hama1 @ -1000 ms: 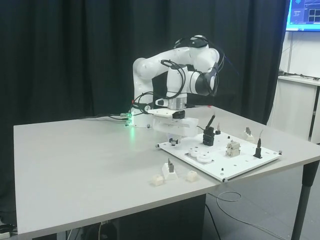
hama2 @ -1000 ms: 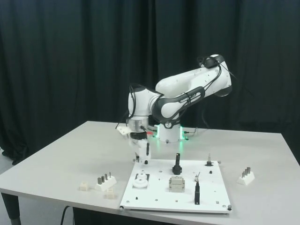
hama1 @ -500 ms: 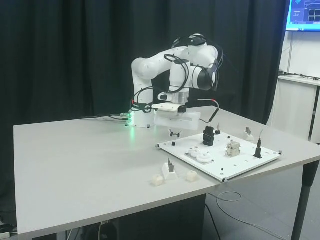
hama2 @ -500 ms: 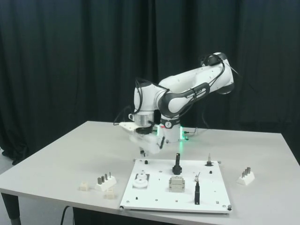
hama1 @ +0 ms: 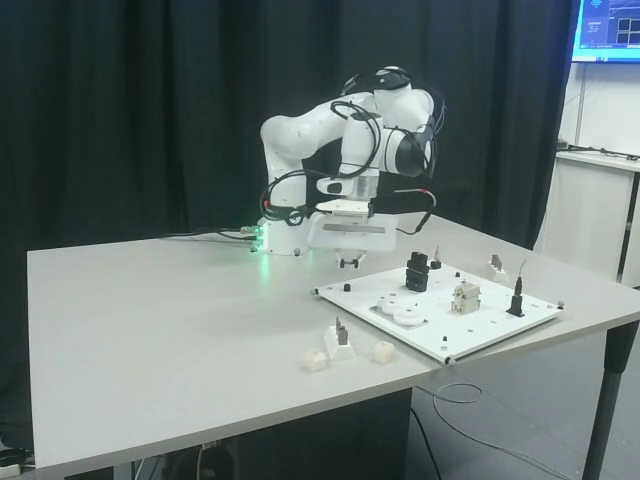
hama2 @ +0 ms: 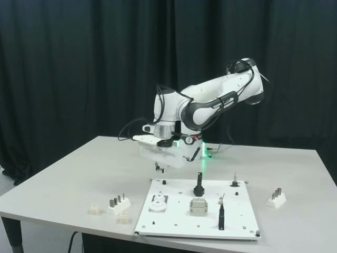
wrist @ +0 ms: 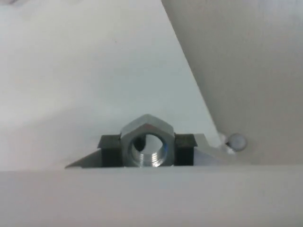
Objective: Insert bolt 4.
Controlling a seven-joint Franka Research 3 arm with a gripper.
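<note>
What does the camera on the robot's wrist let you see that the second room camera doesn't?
Only the wrist view shows what sits between the black fingers: a grey metal hexagonal part with a threaded hole.

Only the second room view shows the whole white arm, the small white holder of grey bolts on the grey table, and the black and white parts standing on the board.

Both show the white assembly board with the gripper over its corner.
</note>
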